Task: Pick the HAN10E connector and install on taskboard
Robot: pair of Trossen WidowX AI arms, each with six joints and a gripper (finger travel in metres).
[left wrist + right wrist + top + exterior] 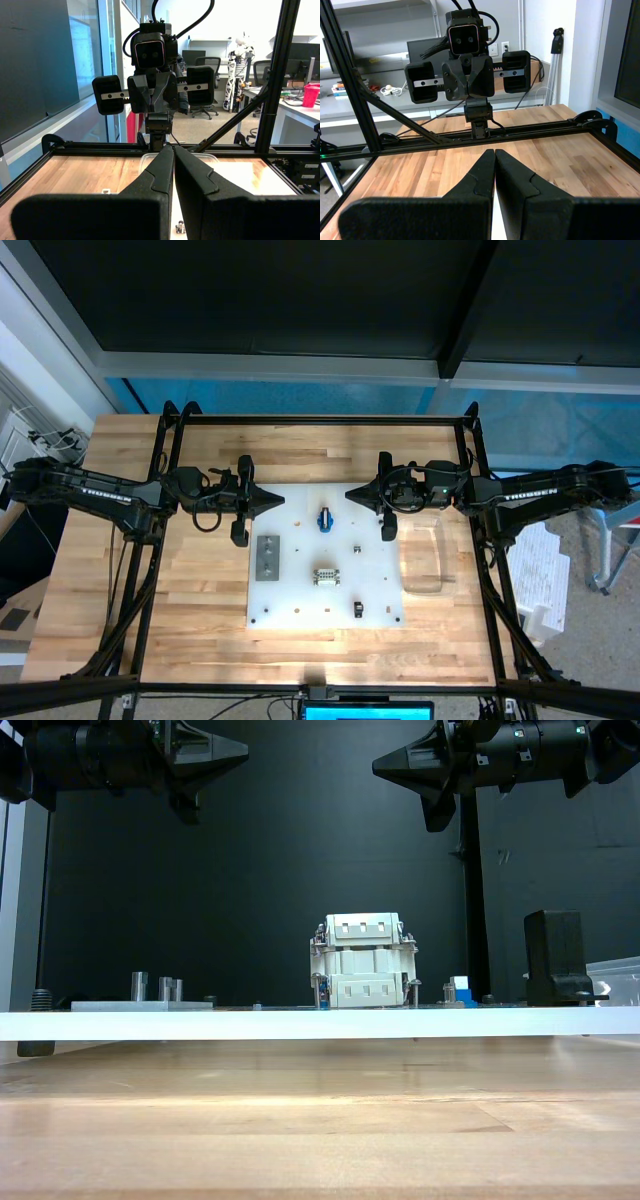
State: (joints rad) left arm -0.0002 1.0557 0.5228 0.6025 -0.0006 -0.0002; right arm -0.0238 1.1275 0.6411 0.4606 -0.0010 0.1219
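Well below left claw (283, 499), right claw (348, 495), HAN10E connector (323, 578)

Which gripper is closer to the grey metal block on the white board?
Left. The left gripper hovers high just beyond the grey metal block; the right gripper hovers farther off, past the blue fitting.

This is a robotics lab set in an office-like room. A wooden surface (150, 570) stands inside a black metal frame (320, 421), with a robot arm at each side. The left gripper (283, 499) and the right gripper (348, 495) hang above the white taskboard (295, 590), jaws pressed together. Behind stand office chairs (207, 62), desks (295, 107) and a monitor (425, 50).
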